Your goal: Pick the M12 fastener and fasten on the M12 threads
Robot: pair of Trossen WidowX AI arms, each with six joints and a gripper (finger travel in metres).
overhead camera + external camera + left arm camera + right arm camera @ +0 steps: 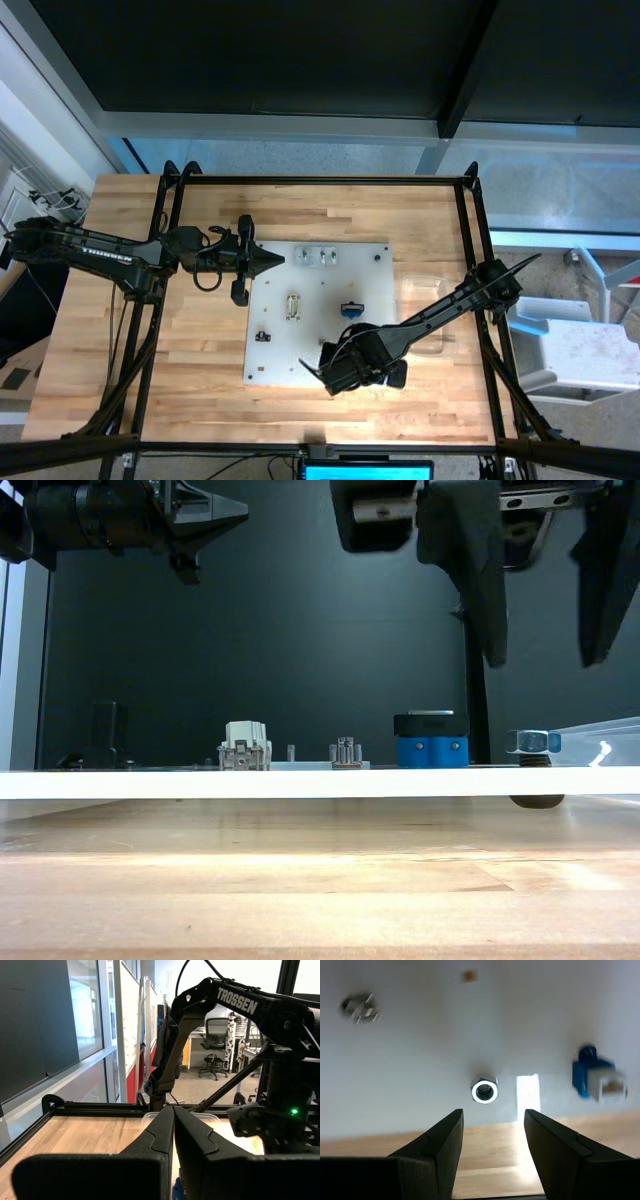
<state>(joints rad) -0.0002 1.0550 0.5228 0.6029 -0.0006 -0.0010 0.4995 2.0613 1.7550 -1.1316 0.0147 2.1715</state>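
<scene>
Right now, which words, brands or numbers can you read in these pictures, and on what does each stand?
"TROSSEN": white letters on the right arm, left wrist view.
White lettering on the left arm, high view: too small to read.
The screen at the near edge: unreadable.
No text on the left gripper, shut over the white board's left edge, nor on the open right gripper above the nut.
</scene>
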